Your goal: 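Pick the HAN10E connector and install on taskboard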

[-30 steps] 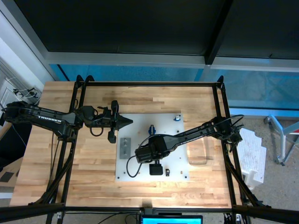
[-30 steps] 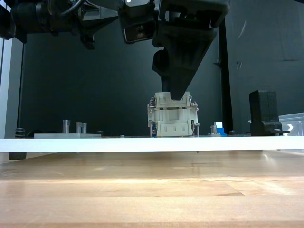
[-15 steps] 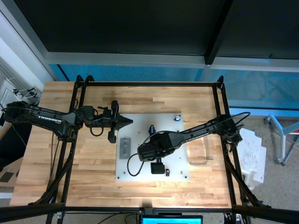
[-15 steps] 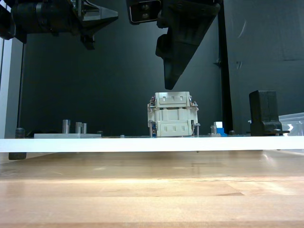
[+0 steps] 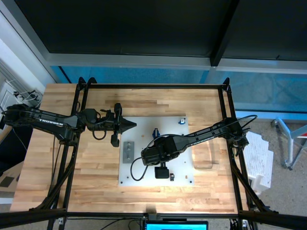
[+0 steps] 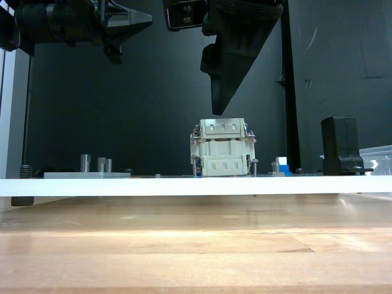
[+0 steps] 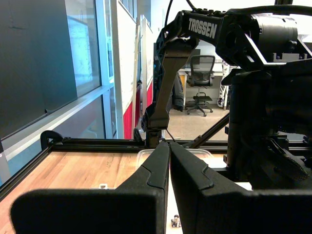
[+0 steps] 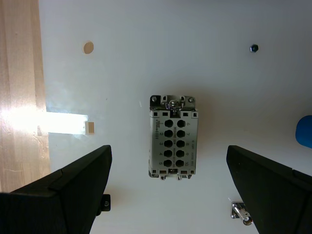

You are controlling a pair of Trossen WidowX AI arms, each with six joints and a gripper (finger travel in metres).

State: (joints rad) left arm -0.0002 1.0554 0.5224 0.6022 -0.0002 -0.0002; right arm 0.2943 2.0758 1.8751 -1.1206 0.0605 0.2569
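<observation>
I work at a pale wood table (image 5: 96, 158) of long planks, fenced by a black frame (image 5: 153, 86). Behind it a dark panel (image 5: 124, 24) rises above a blue-lit strip (image 5: 144, 75). To my right the floor (image 5: 288, 191) is grey and speckled. A blue screen (image 5: 176, 225) glows at the table's near edge. From table height I see only a black backdrop (image 6: 153, 122) behind the table. Along my left arm the room opens up, with tall windows (image 7: 83, 48), white partitions (image 7: 127, 63) and an office chair (image 7: 202, 68) standing further off on a tan floor. A bright glare (image 8: 19, 122) lies across the wood.
</observation>
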